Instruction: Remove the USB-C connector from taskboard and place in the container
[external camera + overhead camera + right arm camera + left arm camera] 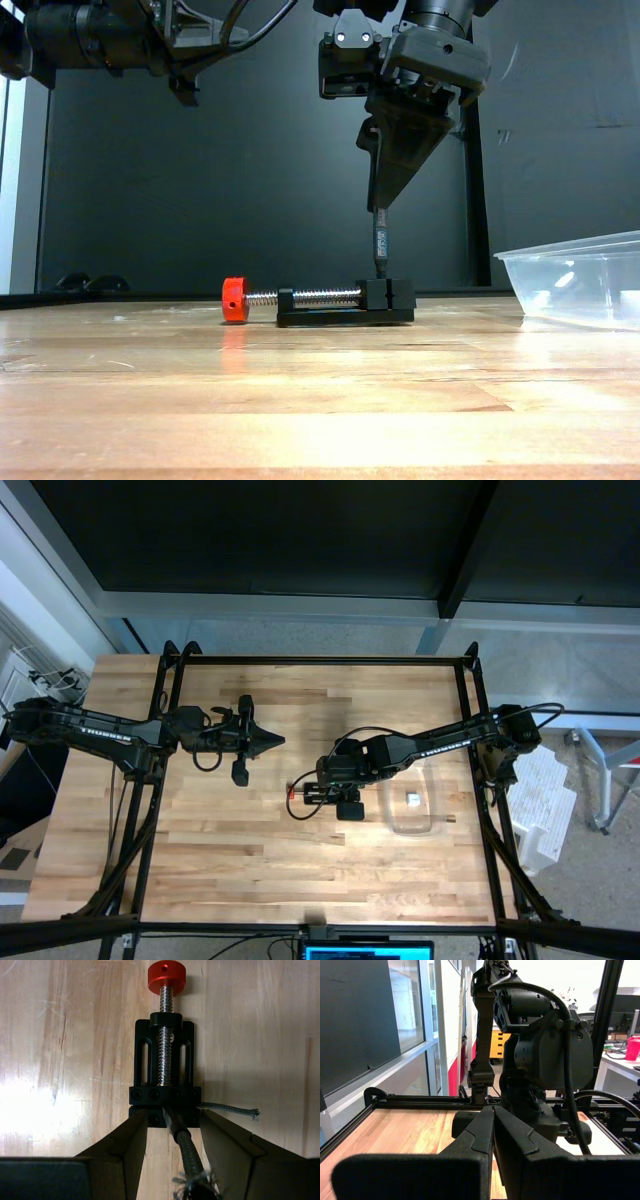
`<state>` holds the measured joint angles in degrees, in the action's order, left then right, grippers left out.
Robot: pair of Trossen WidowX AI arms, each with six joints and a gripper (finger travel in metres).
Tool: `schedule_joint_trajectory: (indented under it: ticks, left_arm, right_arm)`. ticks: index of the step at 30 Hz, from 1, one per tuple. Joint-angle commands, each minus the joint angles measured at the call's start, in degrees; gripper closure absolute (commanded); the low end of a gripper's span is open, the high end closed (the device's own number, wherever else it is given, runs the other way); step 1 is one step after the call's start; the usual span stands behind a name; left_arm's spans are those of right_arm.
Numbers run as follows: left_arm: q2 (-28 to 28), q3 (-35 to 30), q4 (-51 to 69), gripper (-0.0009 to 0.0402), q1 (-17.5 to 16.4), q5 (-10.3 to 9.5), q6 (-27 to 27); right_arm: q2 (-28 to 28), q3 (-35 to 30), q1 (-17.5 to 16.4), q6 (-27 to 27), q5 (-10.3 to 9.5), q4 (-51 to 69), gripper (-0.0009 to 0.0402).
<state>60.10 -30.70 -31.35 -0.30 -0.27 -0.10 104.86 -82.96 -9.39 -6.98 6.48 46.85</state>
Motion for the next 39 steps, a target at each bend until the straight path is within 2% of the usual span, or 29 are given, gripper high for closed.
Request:
schedule_joint_trajectory:
  ticks: [1, 27, 39]
  left_arm:
    - [0.02, 0.00, -0.02, 0.0393, 0.00, 0.00, -0.02]
    - [0.02, 0.00, 0.00, 0.0393, 0.00, 0.02, -0.02]
    - [0.02, 0.00, 0.00, 0.0393, 0.00, 0.02, -0.02]
  right_arm:
    - [-0.04, 0.07, -0.02, 0.02, -0.02, 0.02, 0.0273]
    - [-0.04, 0.33, 0.02, -0.20, -0.04, -0.02, 0.0395]
    - [-0.20, 0.31, 0.02, -0.20, -0.04, -0.02, 0.0393]
